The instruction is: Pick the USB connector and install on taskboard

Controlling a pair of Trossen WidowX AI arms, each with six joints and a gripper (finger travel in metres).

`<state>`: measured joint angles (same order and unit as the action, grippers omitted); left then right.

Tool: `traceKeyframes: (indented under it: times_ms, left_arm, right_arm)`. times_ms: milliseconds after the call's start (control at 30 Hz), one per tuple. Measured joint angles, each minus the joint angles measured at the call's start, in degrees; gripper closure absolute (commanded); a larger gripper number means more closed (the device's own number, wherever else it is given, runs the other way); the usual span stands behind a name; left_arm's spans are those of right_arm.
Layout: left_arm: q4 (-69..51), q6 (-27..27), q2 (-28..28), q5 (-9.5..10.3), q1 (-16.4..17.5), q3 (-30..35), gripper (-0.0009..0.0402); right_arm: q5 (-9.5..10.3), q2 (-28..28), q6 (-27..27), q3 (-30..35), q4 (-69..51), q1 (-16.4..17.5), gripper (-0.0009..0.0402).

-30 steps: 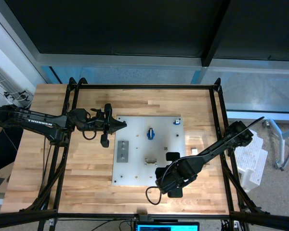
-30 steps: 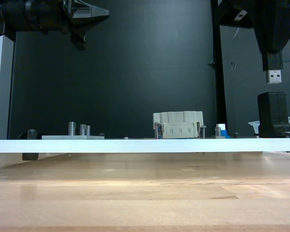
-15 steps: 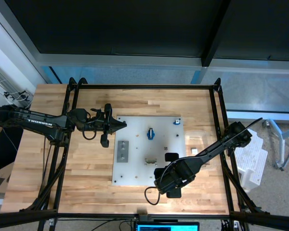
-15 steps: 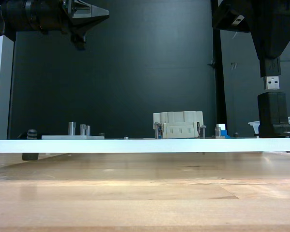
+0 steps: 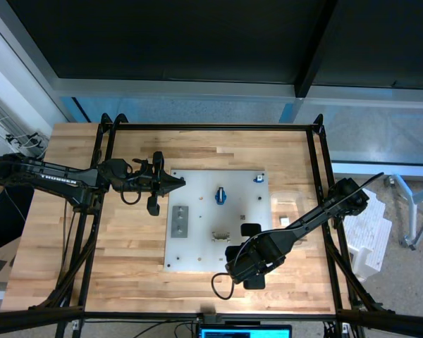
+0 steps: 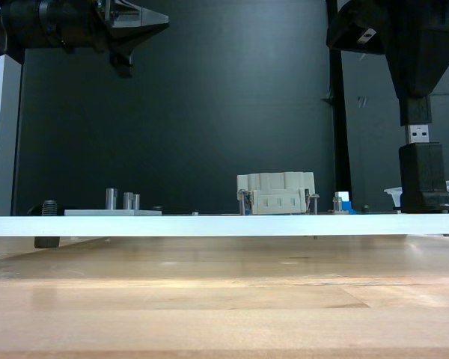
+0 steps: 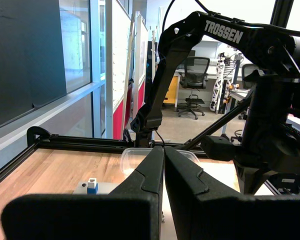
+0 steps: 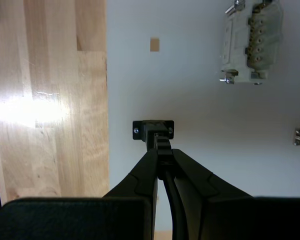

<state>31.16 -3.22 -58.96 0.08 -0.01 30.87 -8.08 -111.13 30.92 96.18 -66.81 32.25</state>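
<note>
Clear plastic tray (image 5: 287,198) on wooden table (image 5: 127,246).

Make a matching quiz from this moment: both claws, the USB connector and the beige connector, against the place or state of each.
Things:
1. left claw
2. right claw
3. USB connector
4. beige connector

Places or states:
a. sits on the taskboard, nothing touching it
b. shut on a plug, above the black socket
c. hangs tip-down right over the socket
d. shut, empty, raised by the taskboard's far left corner

Pairs: 1-d, 2-b, 3-c, 4-a
</note>
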Motion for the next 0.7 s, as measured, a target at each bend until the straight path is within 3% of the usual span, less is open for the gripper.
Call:
traceKeyframes:
  times_ms: [700]
  left_arm:
    - [0.0,0.0,0.0,0.0,0.0,0.0,0.0393]
  right_arm:
    - [-0.07,0.2,-1.3,-2.6,2.7,0.0,0.0393]
